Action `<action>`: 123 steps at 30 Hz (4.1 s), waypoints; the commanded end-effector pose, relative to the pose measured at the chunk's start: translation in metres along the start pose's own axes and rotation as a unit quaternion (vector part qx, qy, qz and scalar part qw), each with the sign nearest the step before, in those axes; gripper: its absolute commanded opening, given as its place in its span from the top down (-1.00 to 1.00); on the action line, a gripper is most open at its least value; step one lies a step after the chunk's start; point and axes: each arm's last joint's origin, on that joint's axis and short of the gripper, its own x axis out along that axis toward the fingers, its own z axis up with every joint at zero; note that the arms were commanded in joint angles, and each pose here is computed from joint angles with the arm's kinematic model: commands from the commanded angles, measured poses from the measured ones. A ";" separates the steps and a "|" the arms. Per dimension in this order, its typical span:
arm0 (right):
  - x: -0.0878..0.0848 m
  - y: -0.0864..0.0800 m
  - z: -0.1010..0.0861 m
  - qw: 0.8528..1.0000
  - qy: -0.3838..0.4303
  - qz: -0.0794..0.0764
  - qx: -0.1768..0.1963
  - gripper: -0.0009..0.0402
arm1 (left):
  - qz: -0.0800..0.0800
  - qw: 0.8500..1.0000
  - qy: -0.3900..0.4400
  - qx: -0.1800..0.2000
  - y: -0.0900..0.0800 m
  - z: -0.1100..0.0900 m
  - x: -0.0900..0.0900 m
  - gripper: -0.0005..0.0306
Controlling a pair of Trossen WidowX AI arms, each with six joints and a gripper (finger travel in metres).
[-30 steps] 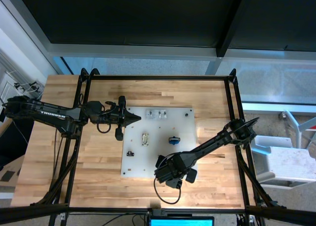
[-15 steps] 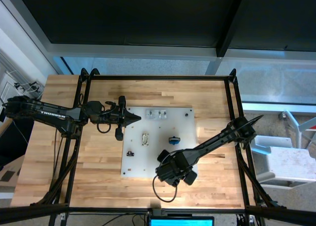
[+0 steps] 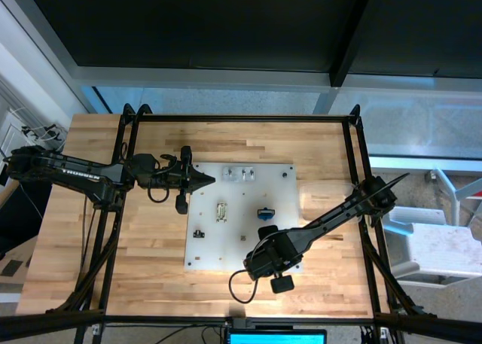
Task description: Unfasten the M12 fastener and place in the container
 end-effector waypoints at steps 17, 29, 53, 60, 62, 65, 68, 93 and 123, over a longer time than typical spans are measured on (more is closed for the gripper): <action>0.030 0.000 -0.007 0.995 -0.021 0.030 0.089 0.96 | 0.000 1.000 0.000 0.000 0.000 0.000 0.000 0.97; 0.029 -0.002 -0.010 0.996 -0.017 0.003 0.090 0.96 | 0.000 1.000 0.000 0.000 0.000 0.000 0.000 0.96; 0.003 -0.016 -0.022 0.964 -0.042 -0.178 0.195 0.96 | 0.000 1.000 0.000 0.000 0.000 0.000 0.000 0.96; 0.005 -0.008 -0.021 0.981 -0.002 -0.071 0.180 0.96 | 0.000 1.000 0.000 0.000 0.000 0.000 0.000 0.96; 0.005 -0.006 -0.019 0.983 -0.005 -0.047 0.178 0.96 | 0.000 1.000 0.000 0.000 0.000 0.000 0.000 0.96; 0.007 -0.003 -0.015 0.984 -0.018 -0.011 0.178 0.96 | 0.000 1.000 0.000 0.000 0.000 0.000 0.000 0.96; 0.014 0.000 -0.011 0.984 -0.022 0.017 0.173 0.96 | 0.000 1.000 0.000 0.000 0.000 0.000 0.000 0.97; 0.012 -0.014 -0.022 0.967 -0.011 -0.147 0.209 0.96 | 0.000 1.000 0.000 0.000 0.000 0.000 0.000 0.96; 0.023 0.000 -0.007 0.979 -0.012 0.035 0.203 0.96 | 0.000 1.000 0.000 0.000 0.000 0.000 0.000 0.96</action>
